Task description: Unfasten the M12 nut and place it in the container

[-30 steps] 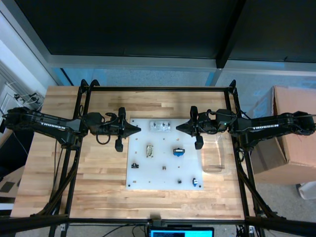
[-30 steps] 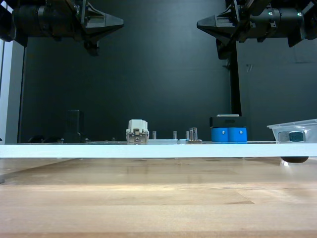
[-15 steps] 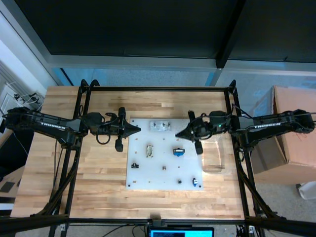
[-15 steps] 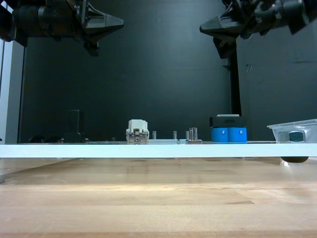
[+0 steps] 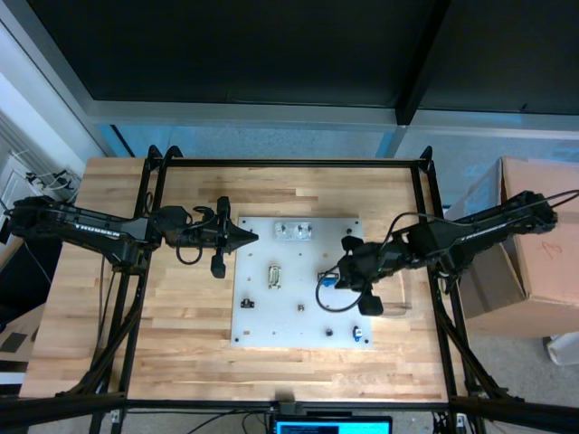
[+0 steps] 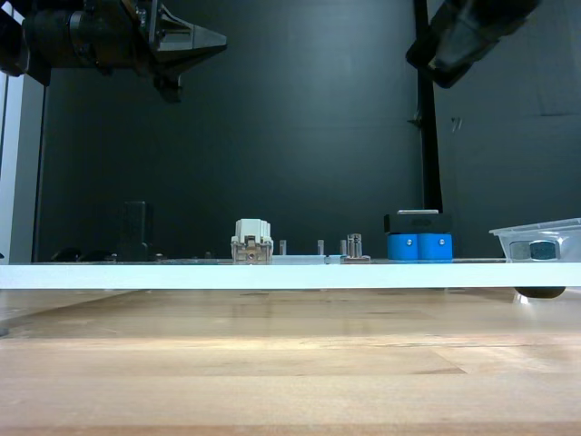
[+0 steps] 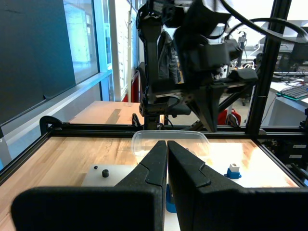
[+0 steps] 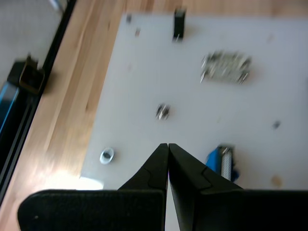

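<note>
M12 nut: the small silver M12 nut (image 8: pixel 106 155) sits on its stud at the near right edge of the white board (image 5: pixel 262 327). Neither tool holds it. How far down the stud it is run cannot be told.
Nut's axis: upright, with the bore facing straight up, so the right wrist view shows it as a ring. Its broad dimension lies flat. In the low view the nut (image 6: pixel 542 250) is wider than tall and level with the board.
Container: the clear container (image 5: pixel 404 307) stands on the tabletop (image 5: pixel 163 334) just beside the board's right edge. In the low view the nut shows in front of its wall. The high view places the nut on the board, apart from the container.
Left tool: the left tool (image 7: pixel 166 143) hangs high over the board's far left edge, level and pointing toward the other arm. Its fingers are pressed together with only a seam between them, and they hold nothing.
Right tool: the right tool (image 8: pixel 167 145) hangs above the board's right half, over the blue connector (image 6: pixel 418 245), and is tilted down at the board. Its fingers are pressed together and empty. The nut lies nearer the near edge, well apart from its tips.
Other parts: a white connector (image 6: pixel 251 242) and a silver post (image 6: pixel 354 243) stand mid-board.
</note>
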Robot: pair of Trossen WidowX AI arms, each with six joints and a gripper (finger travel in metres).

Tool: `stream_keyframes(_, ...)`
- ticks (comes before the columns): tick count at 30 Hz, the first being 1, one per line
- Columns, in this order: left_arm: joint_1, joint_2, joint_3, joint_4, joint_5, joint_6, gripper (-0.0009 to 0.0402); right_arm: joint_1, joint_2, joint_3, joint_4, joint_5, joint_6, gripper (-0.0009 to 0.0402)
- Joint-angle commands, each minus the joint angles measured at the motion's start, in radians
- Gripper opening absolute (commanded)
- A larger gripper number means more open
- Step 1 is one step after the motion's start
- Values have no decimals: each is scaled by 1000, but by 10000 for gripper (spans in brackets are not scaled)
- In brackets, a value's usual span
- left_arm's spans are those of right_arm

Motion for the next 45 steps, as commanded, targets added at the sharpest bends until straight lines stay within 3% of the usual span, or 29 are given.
stream_keyframes(1, 0, 0, 0, 0, 0, 0, 0, 34, 60, 71, -113, 0, 27, 0)
stream_keyframes(17, 0, 0, 0, 0, 0, 0, 0, 153, 272, 413, -565, 0, 134, 0)
stream_keyframes(28, 0, 0, 0, 0, 0, 0, 0, 175, 338, 529, -639, 42, 265, 7)
stream_keyframes(37, 0, 0, 0, 0, 0, 0, 0, 179, 348, 528, -637, 73, 387, 51)
stream_keyframes(41, 0, 0, 0, 0, 0, 0, 0, 180, 348, 527, -635, 108, 457, 82)
stream_keyframes(45, 0, 0, 0, 0, 0, 0, 0, 182, 380, 527, -630, 106, 515, 121)
